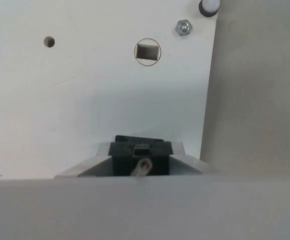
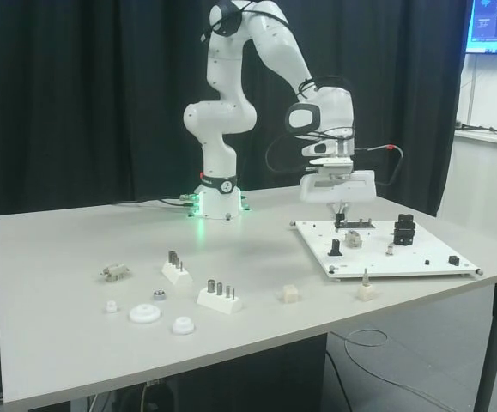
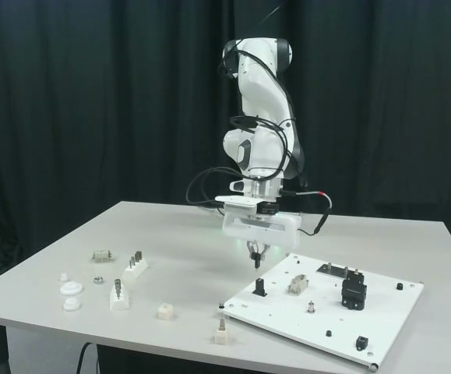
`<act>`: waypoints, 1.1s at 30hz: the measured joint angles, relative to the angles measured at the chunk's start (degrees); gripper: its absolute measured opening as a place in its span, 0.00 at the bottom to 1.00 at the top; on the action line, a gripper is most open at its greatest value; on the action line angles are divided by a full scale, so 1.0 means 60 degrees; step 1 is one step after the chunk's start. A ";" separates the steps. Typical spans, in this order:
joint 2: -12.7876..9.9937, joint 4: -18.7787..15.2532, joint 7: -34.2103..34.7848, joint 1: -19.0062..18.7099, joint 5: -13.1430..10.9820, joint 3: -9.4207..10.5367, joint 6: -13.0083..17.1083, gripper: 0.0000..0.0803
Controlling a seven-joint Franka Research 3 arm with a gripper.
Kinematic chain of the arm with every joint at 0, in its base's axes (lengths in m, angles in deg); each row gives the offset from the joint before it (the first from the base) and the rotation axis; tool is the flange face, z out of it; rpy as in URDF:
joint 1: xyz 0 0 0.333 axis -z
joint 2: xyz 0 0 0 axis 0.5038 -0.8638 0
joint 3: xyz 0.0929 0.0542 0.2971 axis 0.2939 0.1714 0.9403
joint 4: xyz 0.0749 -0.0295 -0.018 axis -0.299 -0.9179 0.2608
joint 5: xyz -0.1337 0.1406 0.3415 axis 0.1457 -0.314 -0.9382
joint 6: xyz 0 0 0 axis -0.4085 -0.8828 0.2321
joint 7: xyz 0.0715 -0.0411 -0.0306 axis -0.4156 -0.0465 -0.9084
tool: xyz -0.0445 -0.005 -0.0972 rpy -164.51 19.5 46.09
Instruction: Insert USB.
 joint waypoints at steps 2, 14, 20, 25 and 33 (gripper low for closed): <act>0.0000 -0.0015 0.0011 0.0000 0.0000 0.0000 0.0008 0.09; -0.0012 -0.0163 0.0230 0.0000 0.0000 0.0032 0.0136 0.09; -0.0036 -0.0267 0.0335 0.0000 0.0000 0.0039 0.0301 0.09; -0.0073 -0.0274 0.0401 0.0000 0.0000 0.0040 0.0345 0.09; -0.0111 -0.0276 0.0425 0.0000 0.0000 0.0040 0.0448 0.09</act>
